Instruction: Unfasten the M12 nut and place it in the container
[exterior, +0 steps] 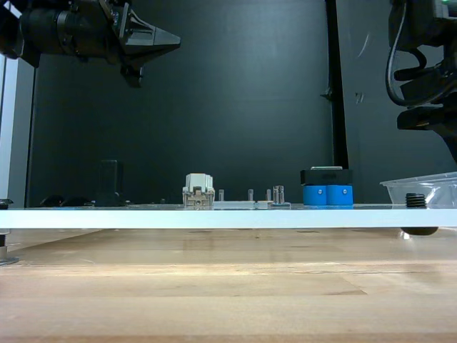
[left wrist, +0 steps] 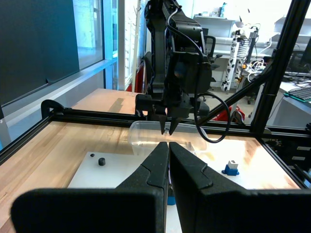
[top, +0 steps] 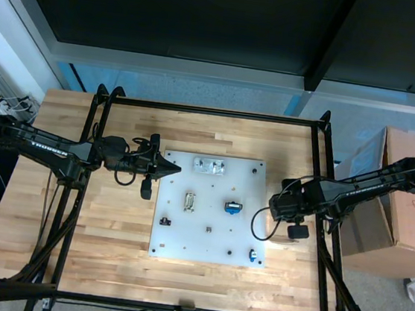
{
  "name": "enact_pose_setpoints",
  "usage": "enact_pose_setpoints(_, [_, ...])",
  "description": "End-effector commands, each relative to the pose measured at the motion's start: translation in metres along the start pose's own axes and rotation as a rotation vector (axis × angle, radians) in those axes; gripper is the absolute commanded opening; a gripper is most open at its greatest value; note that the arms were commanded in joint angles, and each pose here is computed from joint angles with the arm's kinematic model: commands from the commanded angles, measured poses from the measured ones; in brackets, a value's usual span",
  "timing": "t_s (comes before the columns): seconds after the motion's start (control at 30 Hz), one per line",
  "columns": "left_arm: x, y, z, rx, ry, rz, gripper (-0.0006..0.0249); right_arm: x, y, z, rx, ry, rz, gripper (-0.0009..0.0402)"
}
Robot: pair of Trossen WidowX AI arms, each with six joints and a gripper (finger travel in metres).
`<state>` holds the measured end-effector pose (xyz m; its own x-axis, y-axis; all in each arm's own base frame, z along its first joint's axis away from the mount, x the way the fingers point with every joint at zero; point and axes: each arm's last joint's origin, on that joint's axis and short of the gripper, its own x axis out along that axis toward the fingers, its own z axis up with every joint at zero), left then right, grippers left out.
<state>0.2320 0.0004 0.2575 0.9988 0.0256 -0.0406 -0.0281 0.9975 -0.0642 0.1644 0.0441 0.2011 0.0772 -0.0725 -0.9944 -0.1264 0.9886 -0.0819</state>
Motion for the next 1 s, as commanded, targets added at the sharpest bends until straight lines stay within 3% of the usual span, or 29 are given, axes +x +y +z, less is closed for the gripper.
enact_pose_setpoints(0.03, [0.000, 0.000, 0.000, 0.000, 0.000, 0.000, 0.0000, 0.003, 0.001, 0.002, 0.046, -0.027, 0.029, 0.0004])
enact_pose_setpoints(0.4, [0.000, 0.000, 0.000, 0.000, -0.001, 0.000, 0.0000, 0.025, 0.002, 0.004, 0.155, 0.006, 0.030, 0.0022])
enact_pose_setpoints(1.0, [0.000, 0.000, 0.000, 0.000, 0.000, 0.000, 0.0000, 0.027, 0.001, 0.007, 0.180, -0.002, 0.040, 0.0192])
